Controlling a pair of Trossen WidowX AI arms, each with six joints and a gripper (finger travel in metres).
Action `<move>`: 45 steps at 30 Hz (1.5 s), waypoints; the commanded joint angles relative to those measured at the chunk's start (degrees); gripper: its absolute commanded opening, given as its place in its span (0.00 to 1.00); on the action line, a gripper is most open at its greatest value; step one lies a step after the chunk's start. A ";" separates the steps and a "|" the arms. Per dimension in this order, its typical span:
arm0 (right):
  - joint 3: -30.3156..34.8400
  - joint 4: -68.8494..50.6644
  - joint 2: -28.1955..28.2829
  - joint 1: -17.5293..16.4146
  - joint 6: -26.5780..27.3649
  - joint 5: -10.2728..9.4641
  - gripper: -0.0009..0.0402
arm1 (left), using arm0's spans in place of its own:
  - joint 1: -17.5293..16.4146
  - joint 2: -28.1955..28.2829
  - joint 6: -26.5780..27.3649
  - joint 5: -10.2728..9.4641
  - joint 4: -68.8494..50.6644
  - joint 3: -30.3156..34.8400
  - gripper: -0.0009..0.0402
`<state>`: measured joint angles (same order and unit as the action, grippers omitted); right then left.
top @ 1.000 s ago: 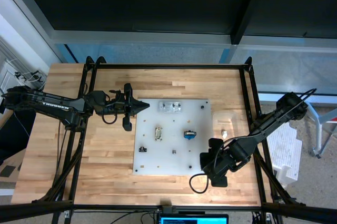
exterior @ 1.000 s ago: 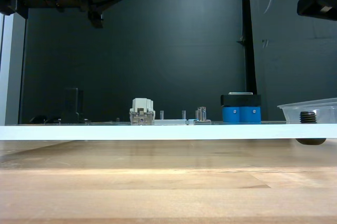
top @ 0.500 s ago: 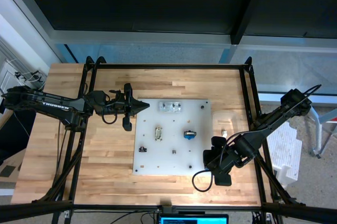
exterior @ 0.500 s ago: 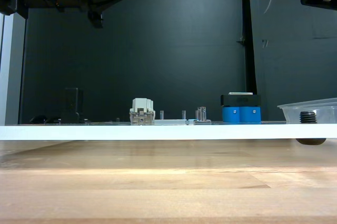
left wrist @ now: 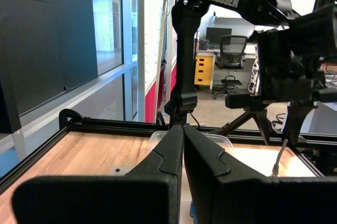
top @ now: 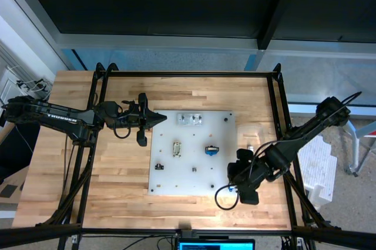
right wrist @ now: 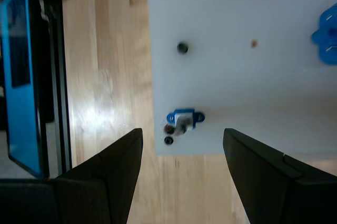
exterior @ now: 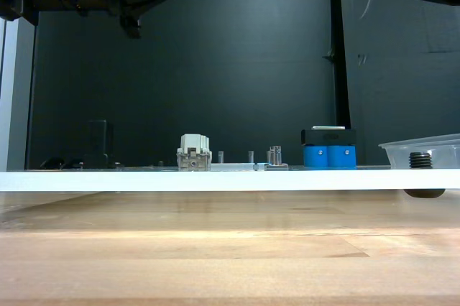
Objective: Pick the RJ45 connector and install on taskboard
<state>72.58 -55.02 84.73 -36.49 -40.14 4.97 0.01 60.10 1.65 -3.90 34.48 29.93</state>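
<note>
Over the wooden worktop, our right pincer hangs with its fingers spread wide and nothing between them, above the blue jack at the near right corner of the white board. We see a small white and grey piece on top of that jack, but we cannot tell whether it is the connector, nor where else it might lie. Our left pincer hovers high over the board's far left corner, its fingers pressed together.
</note>
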 commanded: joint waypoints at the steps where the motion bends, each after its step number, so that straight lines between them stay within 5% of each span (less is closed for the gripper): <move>1: 0.02 0.31 -1.55 1.25 0.85 1.22 0.54 | 0.00 0.02 -0.02 0.02 0.02 0.02 0.02; 10: 0.02 1.44 -6.47 7.61 7.26 6.03 0.54 | 0.00 0.02 0.00 0.02 0.02 0.02 0.02; 18: 0.00 4.74 -9.42 15.87 17.33 6.05 0.51 | 0.00 0.02 -0.02 0.02 0.02 0.02 0.02; 32: -0.70 12.50 -13.99 28.24 31.89 5.25 0.32 | 0.00 0.00 -0.02 0.02 0.02 0.02 0.02; 37: -3.56 19.32 -15.93 31.98 34.58 0.79 0.21 | 0.00 0.02 -0.02 0.02 0.02 0.02 0.02; 45: -6.01 27.15 -16.55 35.32 38.21 0.74 0.01 | 0.00 0.02 -0.02 0.02 0.02 0.02 0.02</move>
<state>67.11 -29.41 68.23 -1.45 -2.15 5.76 0.01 60.10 1.65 -3.90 34.50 29.95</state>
